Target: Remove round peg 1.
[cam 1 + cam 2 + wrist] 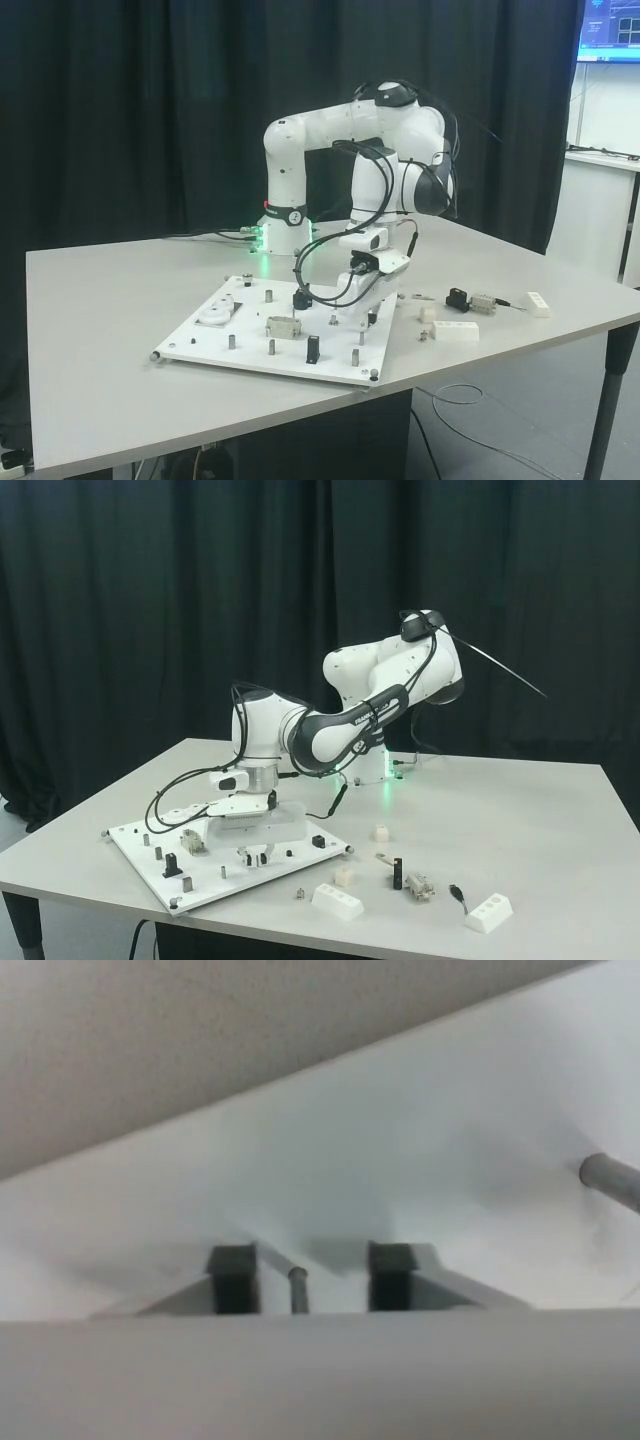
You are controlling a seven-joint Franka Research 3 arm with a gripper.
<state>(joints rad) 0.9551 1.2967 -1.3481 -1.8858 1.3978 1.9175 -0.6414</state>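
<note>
Round peg 1 (298,1290), apparently the thin grey pin, stands between the released jaws, nearer one; closing off-centre could tilt or jam it in the white board (300,345).

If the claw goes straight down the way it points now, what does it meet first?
Probably the thin grey peg standing between the open fingers of the claw, and then the white board under it. Depth is hard to judge, so the fingers may pass beside the peg.

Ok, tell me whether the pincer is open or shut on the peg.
Open. In the wrist view the pincer fingers stand apart, the thin grey peg between them, touching neither.
</note>
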